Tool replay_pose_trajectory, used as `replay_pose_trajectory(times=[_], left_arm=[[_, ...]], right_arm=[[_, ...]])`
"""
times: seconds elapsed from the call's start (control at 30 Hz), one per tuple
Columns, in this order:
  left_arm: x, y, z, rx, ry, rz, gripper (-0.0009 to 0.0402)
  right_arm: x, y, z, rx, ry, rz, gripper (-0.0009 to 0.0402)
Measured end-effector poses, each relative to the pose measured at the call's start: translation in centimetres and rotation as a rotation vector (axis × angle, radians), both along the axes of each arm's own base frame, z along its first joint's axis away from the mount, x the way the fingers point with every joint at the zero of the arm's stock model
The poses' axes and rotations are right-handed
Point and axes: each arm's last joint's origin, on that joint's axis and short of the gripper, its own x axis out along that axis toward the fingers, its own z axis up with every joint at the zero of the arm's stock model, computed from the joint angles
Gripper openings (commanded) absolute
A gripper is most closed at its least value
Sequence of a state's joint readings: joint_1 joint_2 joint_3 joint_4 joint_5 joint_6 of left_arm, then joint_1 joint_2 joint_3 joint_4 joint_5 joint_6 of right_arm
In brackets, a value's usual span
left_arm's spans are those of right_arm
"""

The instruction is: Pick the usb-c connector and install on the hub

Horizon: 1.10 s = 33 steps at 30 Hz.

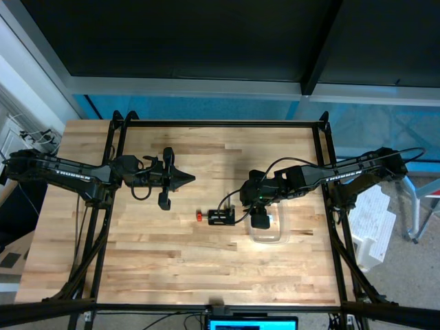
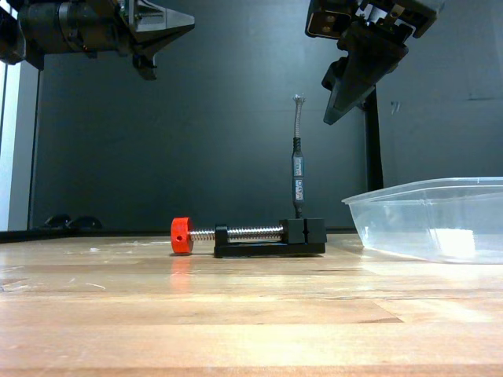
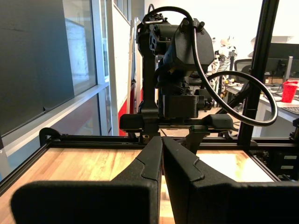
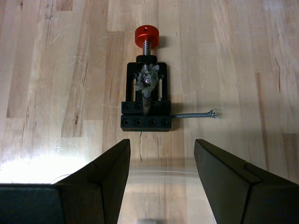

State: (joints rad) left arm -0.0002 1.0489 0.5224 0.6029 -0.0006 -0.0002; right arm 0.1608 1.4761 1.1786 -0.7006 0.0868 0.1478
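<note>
A dark USB-C connector (image 2: 299, 169) with a frayed braided cable stub stands upright, seated in a small black screw vise (image 2: 269, 250) near the middle of the pale wooden surface (image 1: 172, 261). The vise's red round knob (image 2: 181, 235) points toward the left edge. Just beside the vise, toward the right edge, sits a clear plastic tub (image 2: 424, 228). The right gripper (image 4: 161, 142) hangs high over the tub's rim, pointing down. Its fingers are spread wide with nothing between them, and it is clear of the connector. The left gripper (image 3: 162, 140) hovers high over the left half of the surface, aimed toward the right edge. Its fingers are pressed nearly together and hold nothing.
</note>
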Motion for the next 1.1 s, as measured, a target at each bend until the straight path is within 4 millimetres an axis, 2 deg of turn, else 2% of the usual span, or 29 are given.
replay_pose_trajectory(times=[0.13,0.23,0.5,0.73,1.1], left_arm=[[0.0,0.0,0.0,0.000,0.000,0.000,0.0000],[0.0,0.0,0.0,0.000,0.000,0.000,0.0000],[0.0,0.0,0.0,0.000,0.000,0.000,0.0000],[0.0,0.0,0.0,0.000,0.000,0.000,0.0000],[0.0,0.0,0.0,0.000,0.000,0.000,0.0000]], right_arm=[[-0.2,0.0,0.3,0.002,-0.015,0.002,0.0165],[-0.7,-0.2,1.3,-0.014,-0.054,0.013,0.0147],[-2.4,-2.1,3.2,-0.046,-0.330,-0.016,0.0072],[-3.8,-3.3,3.5,-0.039,-0.566,-0.057,-0.0002],[-5.7,-4.3,3.6,-0.027,-0.777,-0.086,0.0002]])
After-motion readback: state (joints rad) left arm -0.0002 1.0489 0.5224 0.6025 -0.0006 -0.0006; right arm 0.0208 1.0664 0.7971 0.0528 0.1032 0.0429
